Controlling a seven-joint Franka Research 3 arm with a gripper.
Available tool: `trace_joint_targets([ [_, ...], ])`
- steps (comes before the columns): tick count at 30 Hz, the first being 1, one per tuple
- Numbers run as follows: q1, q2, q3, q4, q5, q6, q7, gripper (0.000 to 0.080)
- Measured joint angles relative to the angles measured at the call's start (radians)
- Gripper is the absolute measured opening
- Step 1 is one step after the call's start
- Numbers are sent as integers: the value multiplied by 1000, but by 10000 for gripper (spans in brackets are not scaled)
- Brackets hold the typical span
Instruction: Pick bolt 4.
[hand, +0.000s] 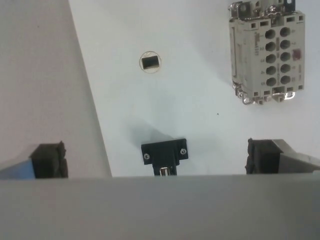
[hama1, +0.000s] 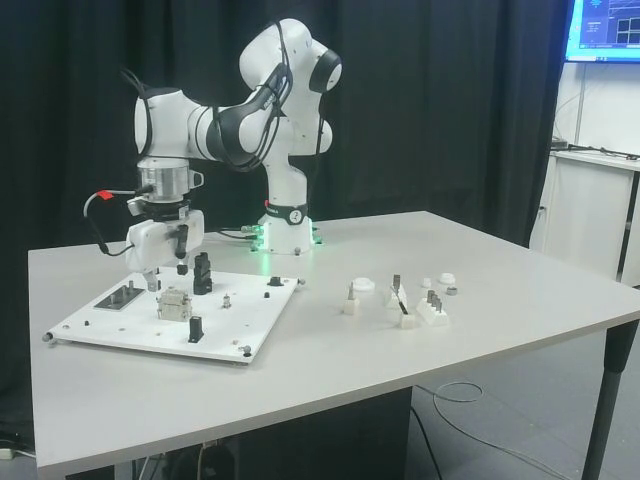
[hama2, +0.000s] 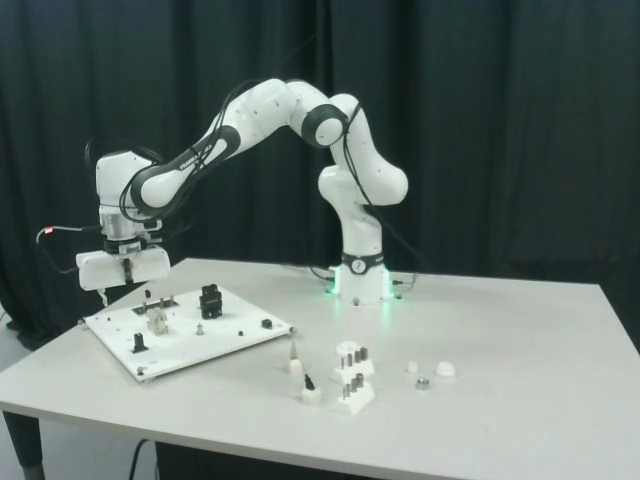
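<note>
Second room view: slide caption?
White Franka arm holds its tool above the white square assembly board on the grey table.

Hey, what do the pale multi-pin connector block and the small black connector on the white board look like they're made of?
Pale multi-pin connector block: likely moulded plastic, matte, with shiny metal clips at its ends. Small black connector: probably matte black plastic, with two bright metal screws. White board: smooth, material unclear.

white board (hama1: 250, 325), grey connector (hand: 266, 52), black socket (hand: 164, 154)

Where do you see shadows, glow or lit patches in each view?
Wrist view: the small black connector block casts a soft shadow across the white board. First room view: green glow at the white arm's base; a lit screen in the corner. Second room view: the same green glow.
</note>
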Motion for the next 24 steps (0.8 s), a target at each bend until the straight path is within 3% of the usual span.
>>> trace_joint_targets([
  [24, 9, 0, 0, 1, -5, 6, 0, 800],
])
